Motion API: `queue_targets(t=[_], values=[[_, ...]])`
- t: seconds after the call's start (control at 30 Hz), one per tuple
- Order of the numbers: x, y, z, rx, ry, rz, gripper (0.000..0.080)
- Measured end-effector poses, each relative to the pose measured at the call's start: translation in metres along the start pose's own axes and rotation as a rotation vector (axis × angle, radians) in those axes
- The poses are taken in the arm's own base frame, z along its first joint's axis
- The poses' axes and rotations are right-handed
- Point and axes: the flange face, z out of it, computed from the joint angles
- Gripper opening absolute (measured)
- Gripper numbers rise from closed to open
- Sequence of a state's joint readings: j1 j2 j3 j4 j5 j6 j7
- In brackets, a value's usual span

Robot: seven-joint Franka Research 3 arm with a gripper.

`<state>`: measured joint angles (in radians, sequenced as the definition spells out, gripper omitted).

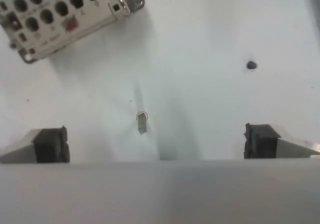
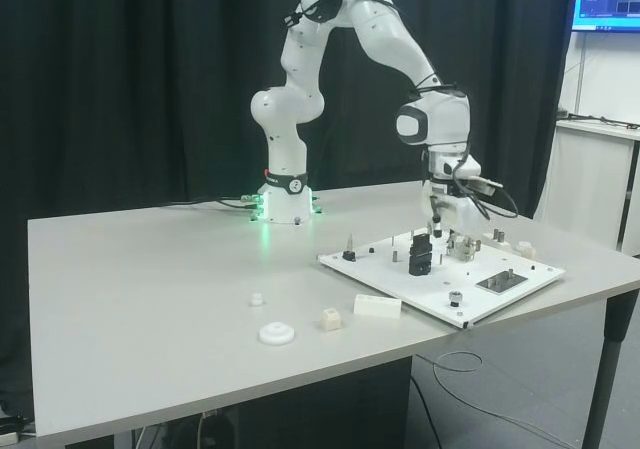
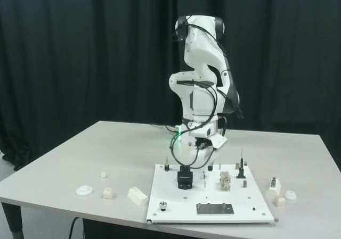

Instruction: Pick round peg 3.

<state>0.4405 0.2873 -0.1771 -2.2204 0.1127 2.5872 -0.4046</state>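
The white arm (image 2: 345,29) stands on its base (image 2: 285,204) at the back of the grey desk (image 2: 150,279). It rises up, bends at the high elbow and comes down forward, so the wrist (image 2: 435,124) points straight down. The gripper (image 1: 155,143) hangs low and holds nothing. Its two black fingertips (image 1: 50,145) are wide apart in the wrist view. A green light shines at the base.
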Motion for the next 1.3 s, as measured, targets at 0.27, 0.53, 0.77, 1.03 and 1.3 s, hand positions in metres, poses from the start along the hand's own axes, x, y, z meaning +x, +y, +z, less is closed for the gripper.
queue_targets(t=[0.27, 0.53, 0.77, 1.03, 1.3], values=[[0.001, 0.001, -0.024, 0.009, 0.008, 0.005, 0.0794], [0.004, 0.002, -0.040, 0.015, 0.013, 0.018, 0.0800], [0.008, 0.002, -0.050, 0.017, 0.007, 0.034, 0.0800], [0.013, 0.003, -0.059, 0.010, -0.017, 0.043, 0.0800], [0.017, 0.003, -0.065, 0.012, -0.043, 0.109, 0.0800]])
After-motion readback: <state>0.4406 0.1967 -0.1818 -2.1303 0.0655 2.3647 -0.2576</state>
